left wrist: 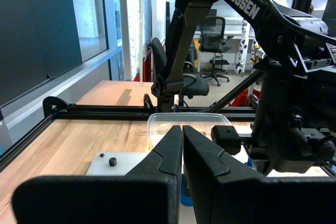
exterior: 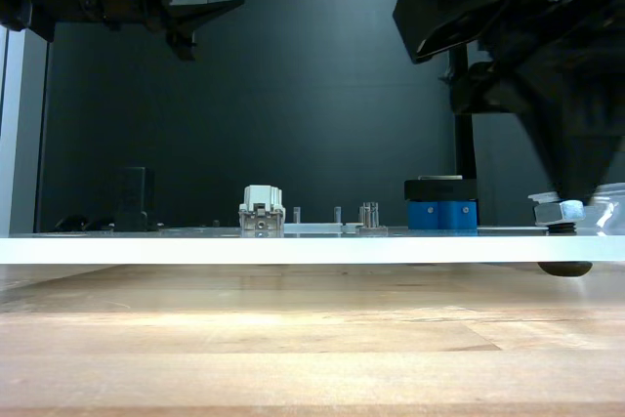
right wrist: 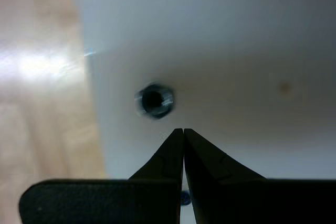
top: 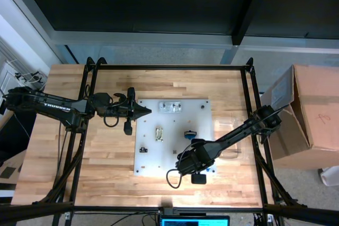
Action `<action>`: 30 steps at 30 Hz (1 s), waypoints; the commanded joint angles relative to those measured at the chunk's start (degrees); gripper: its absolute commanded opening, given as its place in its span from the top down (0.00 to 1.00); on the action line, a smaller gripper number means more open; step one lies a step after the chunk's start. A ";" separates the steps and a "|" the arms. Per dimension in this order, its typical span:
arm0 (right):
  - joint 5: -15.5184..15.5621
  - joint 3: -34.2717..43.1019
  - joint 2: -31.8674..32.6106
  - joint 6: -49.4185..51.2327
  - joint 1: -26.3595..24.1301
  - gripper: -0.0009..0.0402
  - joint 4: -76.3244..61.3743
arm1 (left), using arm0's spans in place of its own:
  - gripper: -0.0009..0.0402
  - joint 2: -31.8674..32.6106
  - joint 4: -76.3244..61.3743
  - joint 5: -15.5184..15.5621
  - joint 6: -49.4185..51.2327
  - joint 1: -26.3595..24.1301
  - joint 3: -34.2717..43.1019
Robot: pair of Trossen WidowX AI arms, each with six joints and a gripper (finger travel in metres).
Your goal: Pick the M12 nut and place it on its threads and fasten
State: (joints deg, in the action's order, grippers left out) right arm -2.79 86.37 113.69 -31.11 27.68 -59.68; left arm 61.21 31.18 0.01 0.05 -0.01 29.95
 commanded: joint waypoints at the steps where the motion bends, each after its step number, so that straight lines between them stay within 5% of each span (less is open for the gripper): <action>1: -2.67 0.02 -0.13 -2.47 0.00 0.98 0.92 | 0.98 0.00 0.02 0.00 -0.02 0.00 0.00; 4: -0.04 0.02 0.11 -2.49 0.00 0.98 2.58 | 0.98 0.00 0.02 0.00 -0.02 0.00 0.00; 8: 14.27 0.00 0.22 0.13 0.07 0.98 3.63 | 0.98 0.00 0.02 0.00 -0.02 0.02 0.00; 11: 18.08 0.00 0.20 0.07 0.11 0.98 3.41 | 0.98 0.00 0.02 0.00 -0.02 0.00 0.00; 15: 17.14 0.02 0.17 0.09 0.07 0.98 3.41 | 0.98 0.00 0.02 0.00 -0.02 0.00 0.00; 22: 11.08 0.02 0.17 -0.09 0.04 0.98 2.43 | 0.98 0.00 0.02 0.00 -0.02 0.00 0.00; 30: 0.04 0.02 0.17 -0.61 -0.07 0.98 -0.02 | 0.98 0.00 0.02 0.00 -0.02 0.00 0.00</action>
State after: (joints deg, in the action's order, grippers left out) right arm -1.39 86.37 113.84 -31.27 27.62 -59.75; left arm 61.21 31.20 0.01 0.03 -0.01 29.93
